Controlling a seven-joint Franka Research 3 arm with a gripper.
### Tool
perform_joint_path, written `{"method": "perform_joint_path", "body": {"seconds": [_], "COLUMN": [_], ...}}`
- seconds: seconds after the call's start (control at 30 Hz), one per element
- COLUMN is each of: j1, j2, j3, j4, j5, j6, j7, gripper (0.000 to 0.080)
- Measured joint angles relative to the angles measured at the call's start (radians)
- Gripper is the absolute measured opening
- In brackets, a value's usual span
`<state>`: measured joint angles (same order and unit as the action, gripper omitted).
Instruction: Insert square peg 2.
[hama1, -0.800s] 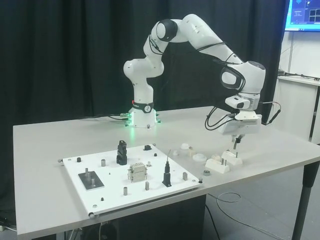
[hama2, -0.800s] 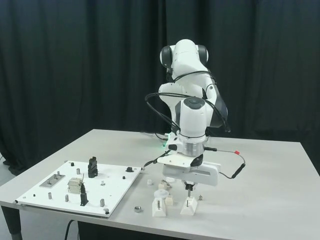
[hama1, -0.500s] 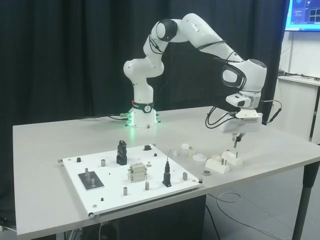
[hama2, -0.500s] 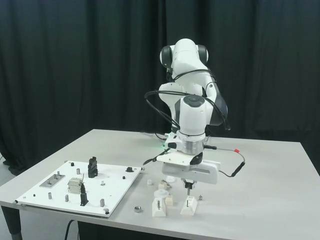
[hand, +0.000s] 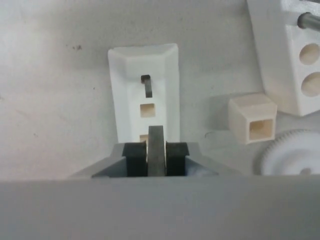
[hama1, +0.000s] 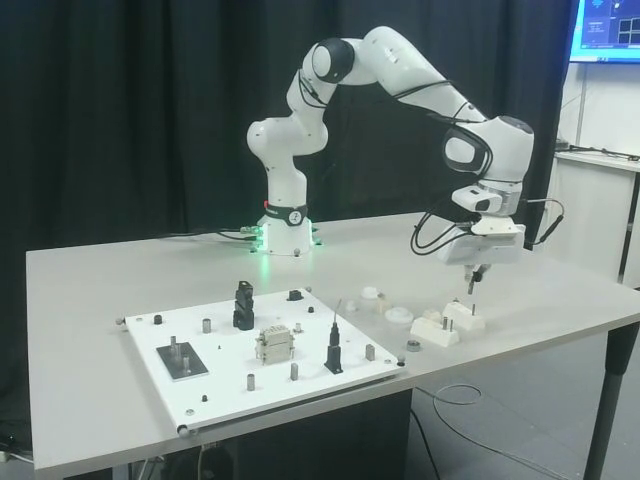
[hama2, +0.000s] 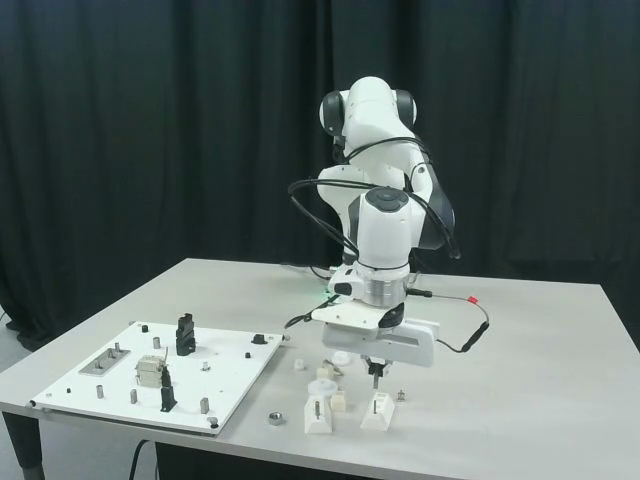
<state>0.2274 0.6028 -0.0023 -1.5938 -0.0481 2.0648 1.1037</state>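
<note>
The gripper (hand: 156, 159) pinched a slim grey square peg (hand: 155, 150) above a white block (hand: 145, 90) with square holes.

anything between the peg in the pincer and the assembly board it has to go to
Nothing visible blocks it. The pincer holds the square peg above the white holder block; bare table and small white parts lie between it and the board.
</note>
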Motion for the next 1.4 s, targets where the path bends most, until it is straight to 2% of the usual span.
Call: {"method": "perform_joint_path", "body": {"seconds": [0.63, 1.4], "j1": [0.0, 0.0], "j2": [0.0, -0.011], "j3": [-0.011, -0.06], "j4": [0.04, 0.09], "j5": [-0.015, -0.024], "j6": [-0.032, -0.056], "j7": [-0.003, -0.021], "gripper": [0.0076, 0.0076]}}
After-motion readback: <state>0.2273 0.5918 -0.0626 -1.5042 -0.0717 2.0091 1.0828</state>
